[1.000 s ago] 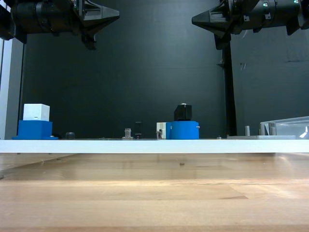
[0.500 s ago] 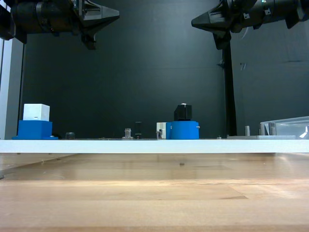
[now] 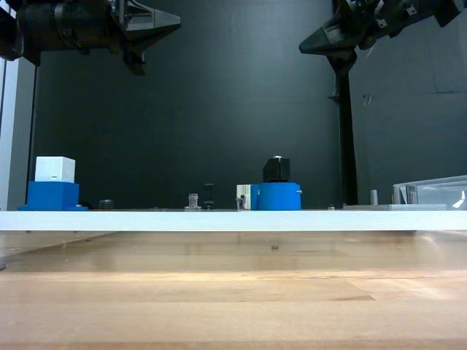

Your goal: Pick the 16mm cylinder and place it in the taskboard

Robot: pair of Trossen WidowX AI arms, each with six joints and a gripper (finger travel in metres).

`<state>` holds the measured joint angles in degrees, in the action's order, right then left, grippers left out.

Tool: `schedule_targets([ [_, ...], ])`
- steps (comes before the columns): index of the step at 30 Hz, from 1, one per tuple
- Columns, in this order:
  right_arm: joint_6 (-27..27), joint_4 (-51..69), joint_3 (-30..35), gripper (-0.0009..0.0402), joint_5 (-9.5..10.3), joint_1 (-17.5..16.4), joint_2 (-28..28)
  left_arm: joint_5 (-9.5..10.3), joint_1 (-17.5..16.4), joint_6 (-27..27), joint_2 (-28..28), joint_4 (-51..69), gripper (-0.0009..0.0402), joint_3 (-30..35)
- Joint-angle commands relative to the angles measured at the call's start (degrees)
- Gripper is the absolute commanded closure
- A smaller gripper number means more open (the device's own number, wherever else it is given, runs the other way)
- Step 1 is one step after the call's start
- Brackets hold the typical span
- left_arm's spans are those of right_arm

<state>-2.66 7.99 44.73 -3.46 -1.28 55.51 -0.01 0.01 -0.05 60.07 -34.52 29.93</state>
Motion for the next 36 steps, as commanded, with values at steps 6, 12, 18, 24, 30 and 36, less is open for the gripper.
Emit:
schedule_targets([
  [6, -2.0, 11.2, 3.3, 0.0393, -0.17, -0.3, 0.0, 0.0, 0.0, 0.0, 0.0, 0.0, 0.0393, 0.0],
  [12, -3.0, 20.0, 5.0, 0.0393, -0.2, -0.9, 0.1, 0.0, 0.0, 0.0, 0.0, 0.0, 0.0393, 0.0],
  [18, -3.6, 26.3, 6.5, 0.0393, -0.2, -1.7, 0.1, 0.0, 0.0, 0.0, 0.0, 0.0, 0.0393, 0.0],
  [24, -5.6, 30.6, 7.0, 0.0393, -0.17, -2.7, 0.3, 0.0, 0.0, 0.0, 0.0, 0.0, 0.0393, 0.0],
  [30, -9.4, 35.3, 7.0, 0.0393, -0.17, -3.8, 0.3, 0.0, 0.0, 0.0, 0.0, 0.0, 0.0393, 0.0],
  [36, -13.2, 40.0, 7.0, 0.0393, -1.49, -6.5, 0.3, 0.0, 0.0, 0.0, 0.0, 0.0, 0.0393, 0.0],
])
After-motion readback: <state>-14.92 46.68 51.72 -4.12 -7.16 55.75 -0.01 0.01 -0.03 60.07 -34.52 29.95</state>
